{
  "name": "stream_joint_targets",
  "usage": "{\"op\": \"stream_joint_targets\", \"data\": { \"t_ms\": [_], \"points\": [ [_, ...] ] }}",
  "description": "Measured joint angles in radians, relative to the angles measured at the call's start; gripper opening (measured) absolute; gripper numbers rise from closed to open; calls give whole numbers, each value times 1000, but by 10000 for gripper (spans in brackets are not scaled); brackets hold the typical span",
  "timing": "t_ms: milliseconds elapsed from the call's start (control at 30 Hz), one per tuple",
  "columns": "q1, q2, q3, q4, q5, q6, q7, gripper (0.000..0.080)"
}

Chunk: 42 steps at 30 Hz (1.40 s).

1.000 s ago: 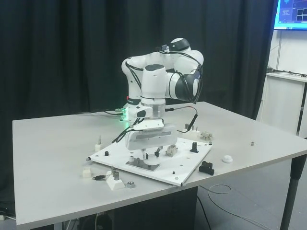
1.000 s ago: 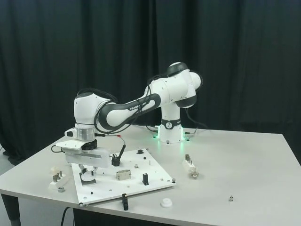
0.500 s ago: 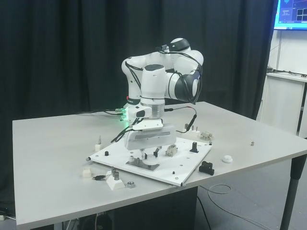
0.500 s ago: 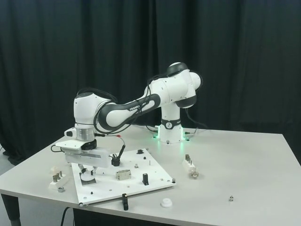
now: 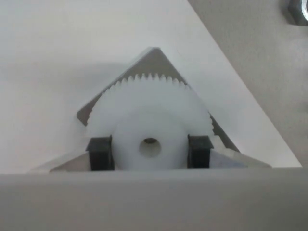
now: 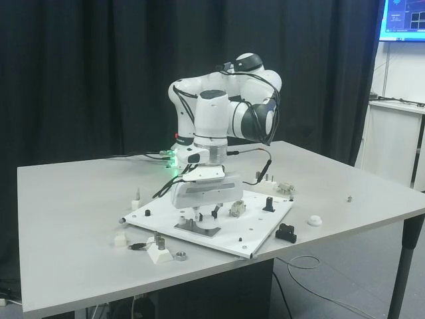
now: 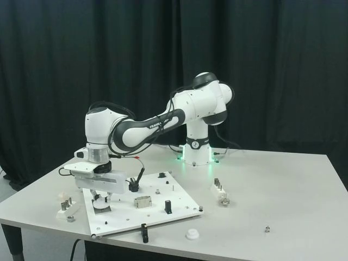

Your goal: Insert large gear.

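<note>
The large white gear (image 5: 149, 120) fills the wrist view, its raised hub gripped between my two black fingertips (image 5: 100, 153). My gripper (image 5: 150, 153) is shut on that hub. Under the gear lies a grey metal plate (image 5: 154, 60) on the white board (image 5: 72, 57). From the first room camera my gripper (image 6: 206, 214) hangs just above the grey plate (image 6: 197, 229) near the front of the board (image 6: 259, 222). The second room camera has the gripper (image 7: 99, 197) over the same plate (image 7: 101, 207); the gear is hidden there.
On the board stand a metal bracket (image 6: 236, 209) and a black post (image 6: 268, 203). A black clip (image 6: 286, 231) sits at its front edge and a white cap (image 6: 314, 218) on the table. A white block with pegs (image 6: 159, 249) and a nut (image 5: 301, 9) lie beside the board.
My gripper has risen slightly above the grey plate, staying over the same spot. Nothing else on the table has moved.
</note>
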Motion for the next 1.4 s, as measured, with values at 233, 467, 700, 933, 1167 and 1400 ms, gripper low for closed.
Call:
{"op": "stream_joint_targets", "data": {
  "t_ms": [233, 467, 700, 933, 1167, 1400],
  "points": [
    [0, 0, 2, 0, 0, 0, 0, 330],
    [-1, 0, 4, 0, 0, 3, 0, 330],
    [-1, 2, 6, 1, 0, 7, 0, 330],
    [-1, 2, 2, 7, -1, 10, 0, 730],
    [2, 2, -20, 11, -13, 10, 4, 785],
    [1, 2, -45, 11, -32, 10, 5, 796]
  ]
}}
